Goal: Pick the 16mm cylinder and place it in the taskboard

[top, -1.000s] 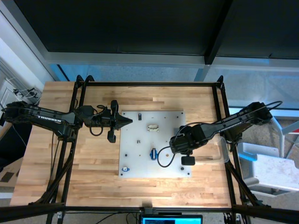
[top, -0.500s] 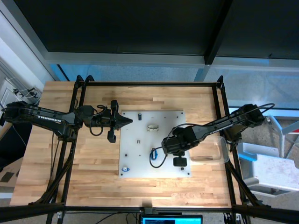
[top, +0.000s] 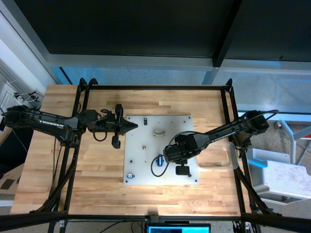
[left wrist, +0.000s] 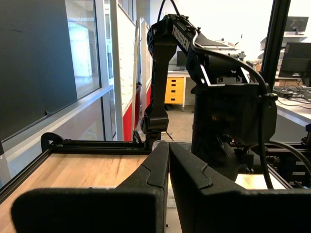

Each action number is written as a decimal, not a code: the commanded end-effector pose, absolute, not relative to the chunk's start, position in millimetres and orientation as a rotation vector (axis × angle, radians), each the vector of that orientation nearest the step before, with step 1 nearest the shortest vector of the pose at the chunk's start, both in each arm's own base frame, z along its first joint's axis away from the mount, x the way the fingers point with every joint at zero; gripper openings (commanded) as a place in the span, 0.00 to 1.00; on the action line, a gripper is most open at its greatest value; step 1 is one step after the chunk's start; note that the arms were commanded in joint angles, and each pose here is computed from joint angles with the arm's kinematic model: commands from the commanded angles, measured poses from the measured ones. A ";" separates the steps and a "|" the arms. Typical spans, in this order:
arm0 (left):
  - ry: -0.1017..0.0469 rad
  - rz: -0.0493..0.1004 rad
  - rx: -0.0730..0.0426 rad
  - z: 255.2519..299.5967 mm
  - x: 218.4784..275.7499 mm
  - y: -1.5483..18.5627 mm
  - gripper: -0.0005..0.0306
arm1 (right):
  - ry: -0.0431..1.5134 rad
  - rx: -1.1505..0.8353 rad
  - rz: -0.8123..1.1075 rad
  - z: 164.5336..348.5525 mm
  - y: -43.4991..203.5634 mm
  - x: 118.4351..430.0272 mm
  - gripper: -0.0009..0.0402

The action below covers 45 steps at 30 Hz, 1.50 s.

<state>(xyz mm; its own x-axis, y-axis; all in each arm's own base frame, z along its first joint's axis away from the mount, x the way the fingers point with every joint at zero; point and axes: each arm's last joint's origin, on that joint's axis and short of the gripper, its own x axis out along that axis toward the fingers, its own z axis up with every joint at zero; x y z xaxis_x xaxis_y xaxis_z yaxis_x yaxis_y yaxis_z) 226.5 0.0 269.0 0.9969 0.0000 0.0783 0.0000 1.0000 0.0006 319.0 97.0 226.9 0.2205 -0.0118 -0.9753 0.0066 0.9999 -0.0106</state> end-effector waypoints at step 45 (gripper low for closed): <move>-0.078 0.000 0.001 269.0 226.5 0.0 0.02 | 1.375 0.029 -0.025 209.3 102.8 336.3 0.04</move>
<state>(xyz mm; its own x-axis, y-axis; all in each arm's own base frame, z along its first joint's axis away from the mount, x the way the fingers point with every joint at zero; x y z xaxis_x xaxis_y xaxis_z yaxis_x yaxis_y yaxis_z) 226.5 0.0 268.9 0.9969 0.0000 0.0783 0.0000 1.0000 0.0006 336.2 102.8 209.4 0.1928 -0.0001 -0.9812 0.0344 0.9994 0.0067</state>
